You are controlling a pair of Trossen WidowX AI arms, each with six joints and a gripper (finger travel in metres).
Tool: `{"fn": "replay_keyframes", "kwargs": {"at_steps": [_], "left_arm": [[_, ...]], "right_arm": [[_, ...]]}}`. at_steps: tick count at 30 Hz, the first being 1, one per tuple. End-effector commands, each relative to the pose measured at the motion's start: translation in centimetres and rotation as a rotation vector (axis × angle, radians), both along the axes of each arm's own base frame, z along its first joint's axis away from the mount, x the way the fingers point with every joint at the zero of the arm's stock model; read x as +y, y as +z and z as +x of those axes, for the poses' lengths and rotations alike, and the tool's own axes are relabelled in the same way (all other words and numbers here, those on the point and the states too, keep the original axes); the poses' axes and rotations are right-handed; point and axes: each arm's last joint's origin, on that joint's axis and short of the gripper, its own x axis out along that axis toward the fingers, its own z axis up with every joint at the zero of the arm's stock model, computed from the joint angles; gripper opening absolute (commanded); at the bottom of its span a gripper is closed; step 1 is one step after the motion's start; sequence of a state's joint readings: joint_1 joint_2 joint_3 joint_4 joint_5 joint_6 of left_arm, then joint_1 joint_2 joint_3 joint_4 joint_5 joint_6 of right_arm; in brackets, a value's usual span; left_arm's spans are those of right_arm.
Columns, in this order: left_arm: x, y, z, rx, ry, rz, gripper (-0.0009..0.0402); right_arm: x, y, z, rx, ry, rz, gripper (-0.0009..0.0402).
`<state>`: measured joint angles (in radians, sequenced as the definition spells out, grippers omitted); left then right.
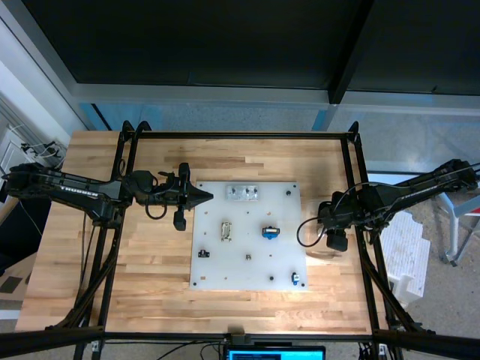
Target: Pick the RJ45 connector and install on taskboard
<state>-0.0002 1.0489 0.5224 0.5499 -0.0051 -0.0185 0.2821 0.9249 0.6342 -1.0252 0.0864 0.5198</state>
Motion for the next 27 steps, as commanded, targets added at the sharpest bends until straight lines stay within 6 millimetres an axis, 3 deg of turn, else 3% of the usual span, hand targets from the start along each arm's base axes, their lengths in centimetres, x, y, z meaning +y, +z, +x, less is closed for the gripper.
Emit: {"fn": "replay_keyframes", "kwargs": {"at_steps": [1,27], "left_arm": [[0.0,0.0,0.0,-0.001,0.0,0.0,0.0],[0.0,0.0,0.0,-0.001,0.0,0.0,0.0]], "right_arm": [[0.0,-0.1,0.0,-0.003,0.002,0.001,0.0204],[0.2,-1.3,0.2,-0.039,0.001,-0.018,0.0203]]}}
